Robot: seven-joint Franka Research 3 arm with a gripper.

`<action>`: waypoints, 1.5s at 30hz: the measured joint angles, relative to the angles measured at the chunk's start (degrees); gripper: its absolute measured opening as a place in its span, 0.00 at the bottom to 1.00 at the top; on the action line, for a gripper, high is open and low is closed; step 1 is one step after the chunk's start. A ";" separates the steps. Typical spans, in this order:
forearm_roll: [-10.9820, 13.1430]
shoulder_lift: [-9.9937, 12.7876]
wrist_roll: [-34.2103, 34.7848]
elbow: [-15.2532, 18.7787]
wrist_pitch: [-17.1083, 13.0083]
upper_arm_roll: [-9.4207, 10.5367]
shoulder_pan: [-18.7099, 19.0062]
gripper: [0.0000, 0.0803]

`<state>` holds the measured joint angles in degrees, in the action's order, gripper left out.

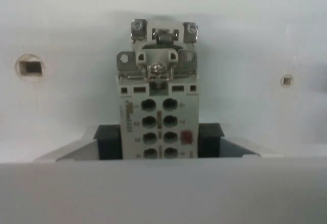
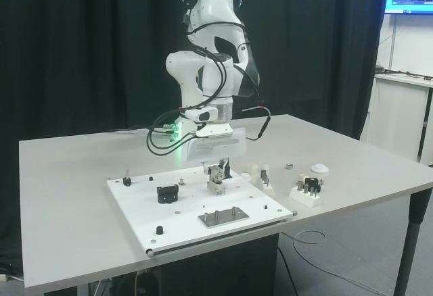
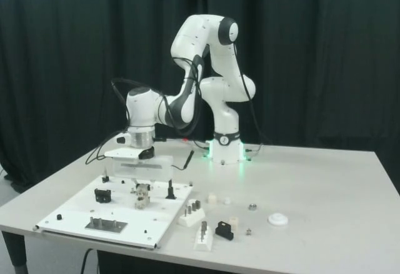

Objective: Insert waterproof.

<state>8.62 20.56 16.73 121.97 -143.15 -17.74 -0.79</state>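
Hovering directly over the connector (image 1: 157, 112), the gripper (image 2: 218, 167) points straight down at the white board (image 2: 135, 198). From the wrist view the connector sits dead centre between the two black fingertips (image 1: 108, 141), one on either side of its lower end, with a visible gap on each side. So the fingers are spread, flanking the part, not yet pinching it as far as I can judge.

Key relation: the connector lies straight below the gripper, no lateral offset worth noting. Its long axis runs across the line joining the fingertips, so a closing move would bear on its two long side walls. In the room views it stands on the board just under the gripper, roughly mid-board, with a black block (image 2: 167, 192) well apart to one side and a grey plate with pins (image 2: 223, 217) nearer the board's front edge.

Looks: the connector is a pale grey-white terminal body, two columns of round sockets on the face, small printed digits beside them. At the far end sits a bright metal clamp bracket with screws. One small coloured tab is beside a lower socket. Whether it is already seated, cannot tell. Only one arm here, so no choice of side.
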 joint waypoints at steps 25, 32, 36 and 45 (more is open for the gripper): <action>0.17 0.11 2.01 0.33 -1.79 0.03 0.26 0.39; 0.17 0.12 2.02 0.33 -1.92 0.03 0.28 0.39; 0.17 0.12 2.11 0.33 -1.93 0.03 0.28 0.39; 0.17 0.12 2.95 0.33 -1.95 0.03 0.28 0.39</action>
<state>8.79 20.68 19.69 122.30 -145.10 -17.71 -0.51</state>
